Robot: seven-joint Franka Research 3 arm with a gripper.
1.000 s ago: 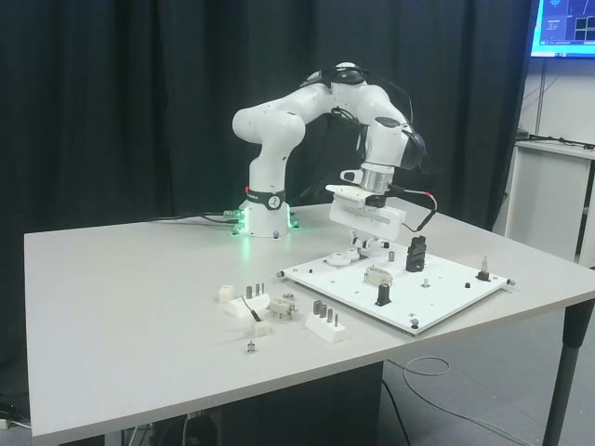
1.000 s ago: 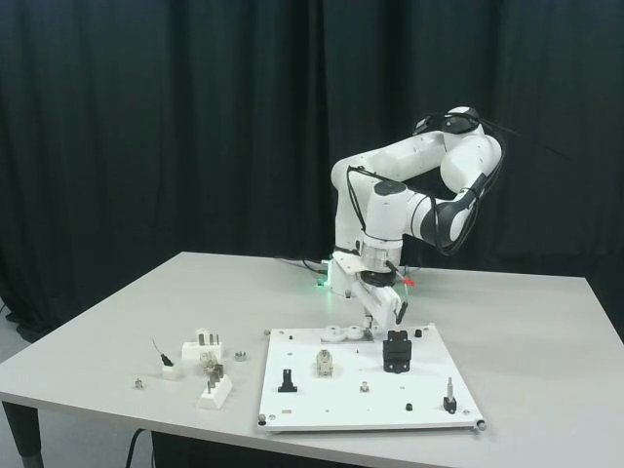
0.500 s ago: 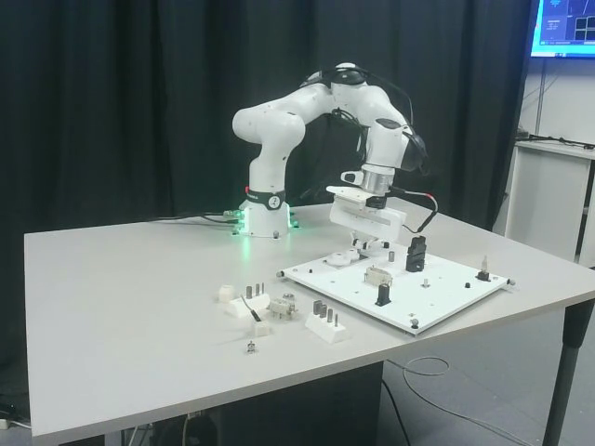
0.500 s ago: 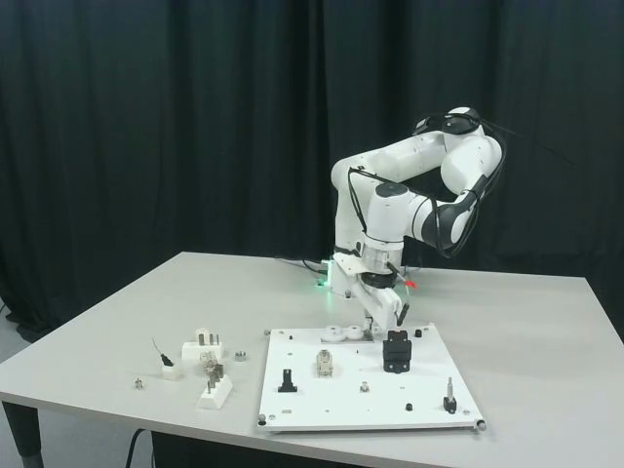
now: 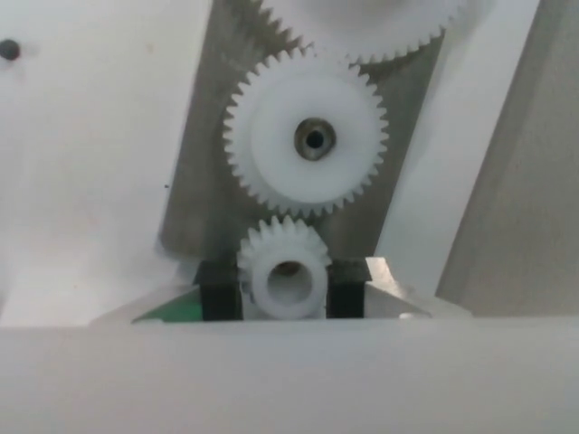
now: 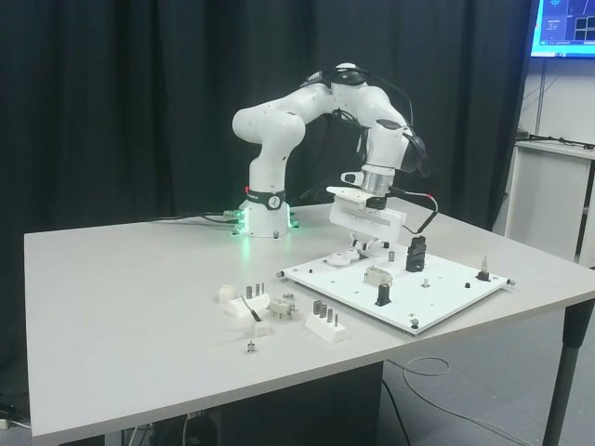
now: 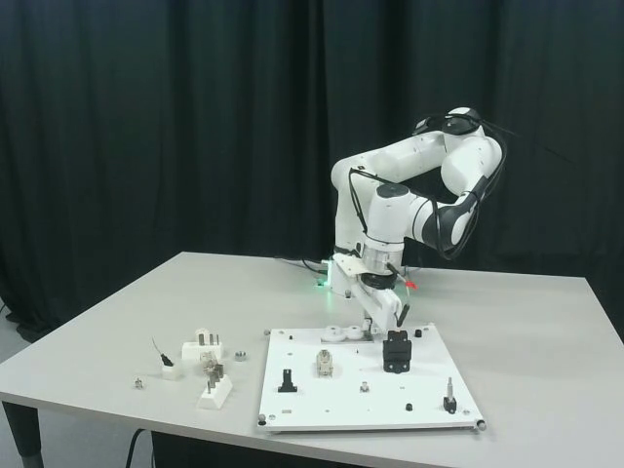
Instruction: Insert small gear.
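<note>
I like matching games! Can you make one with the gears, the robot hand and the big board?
Things:
1. small white gear
2. bigger white gear
3. flat white board
4. black block

Places:
A. lying on the grey table
B. between the gripper fingers
C. on a metal pin, on the grey plate
D. standing on the board

Pairs: 1-B, 2-C, 3-A, 4-D

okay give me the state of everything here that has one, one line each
Small gear: gripped between the tool's black fingers, beside the mid gear.
Mid gear: seated on its shaft.
Large gear: meshed with the mid gear.
Tool: shut on the small gear.
Board: flat on the table.
</note>
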